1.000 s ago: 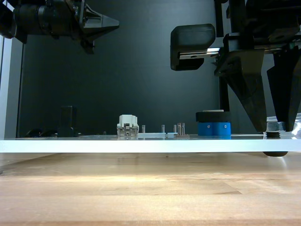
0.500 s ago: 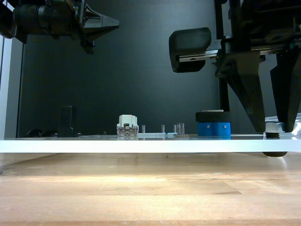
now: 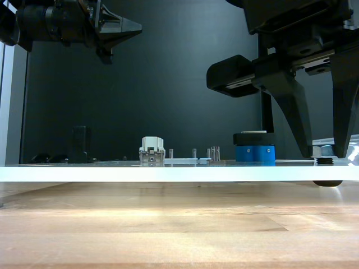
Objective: Pick the M12 nut and place it on its threads and fasten
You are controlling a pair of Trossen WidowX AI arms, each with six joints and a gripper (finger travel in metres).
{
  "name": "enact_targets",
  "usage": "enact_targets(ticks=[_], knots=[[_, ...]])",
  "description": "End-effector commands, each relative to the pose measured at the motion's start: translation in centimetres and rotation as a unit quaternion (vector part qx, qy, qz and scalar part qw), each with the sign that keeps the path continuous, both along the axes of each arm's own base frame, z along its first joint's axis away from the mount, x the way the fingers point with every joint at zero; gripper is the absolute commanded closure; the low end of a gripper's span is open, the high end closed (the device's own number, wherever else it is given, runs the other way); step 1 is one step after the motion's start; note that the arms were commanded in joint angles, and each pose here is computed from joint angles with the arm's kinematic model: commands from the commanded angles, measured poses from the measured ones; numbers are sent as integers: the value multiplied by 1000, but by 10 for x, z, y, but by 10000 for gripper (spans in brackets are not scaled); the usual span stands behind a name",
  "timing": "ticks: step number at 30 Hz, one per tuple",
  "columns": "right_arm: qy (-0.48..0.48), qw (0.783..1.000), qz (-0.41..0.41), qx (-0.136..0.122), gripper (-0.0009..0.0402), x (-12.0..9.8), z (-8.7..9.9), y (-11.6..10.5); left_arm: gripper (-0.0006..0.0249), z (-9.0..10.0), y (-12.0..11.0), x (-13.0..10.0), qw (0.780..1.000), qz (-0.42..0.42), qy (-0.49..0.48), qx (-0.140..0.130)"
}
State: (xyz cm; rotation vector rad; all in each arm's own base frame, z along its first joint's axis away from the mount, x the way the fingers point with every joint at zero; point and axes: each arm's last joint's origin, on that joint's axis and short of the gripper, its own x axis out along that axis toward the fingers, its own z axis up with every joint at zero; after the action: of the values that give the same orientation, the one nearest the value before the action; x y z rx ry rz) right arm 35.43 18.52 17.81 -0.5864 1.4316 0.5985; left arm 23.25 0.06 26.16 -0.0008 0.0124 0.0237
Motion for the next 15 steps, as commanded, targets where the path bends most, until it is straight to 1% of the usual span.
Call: enact_targets(ticks=[1,9,12,15], knots=[[1,999,-38,1,359,-1,1,0,243,0,0,0,1000,0,0,0],[2,988,-153,7,359,-2,2,-1,243,0,0,0,1000,0,0,0],[2,983,-186,10,359,-3,2,-2,243,0,0,0,1000,0,0,0],[-1,979,-202,14,359,-4,4,-2,243,0,0,0,1000,0,0,0]])
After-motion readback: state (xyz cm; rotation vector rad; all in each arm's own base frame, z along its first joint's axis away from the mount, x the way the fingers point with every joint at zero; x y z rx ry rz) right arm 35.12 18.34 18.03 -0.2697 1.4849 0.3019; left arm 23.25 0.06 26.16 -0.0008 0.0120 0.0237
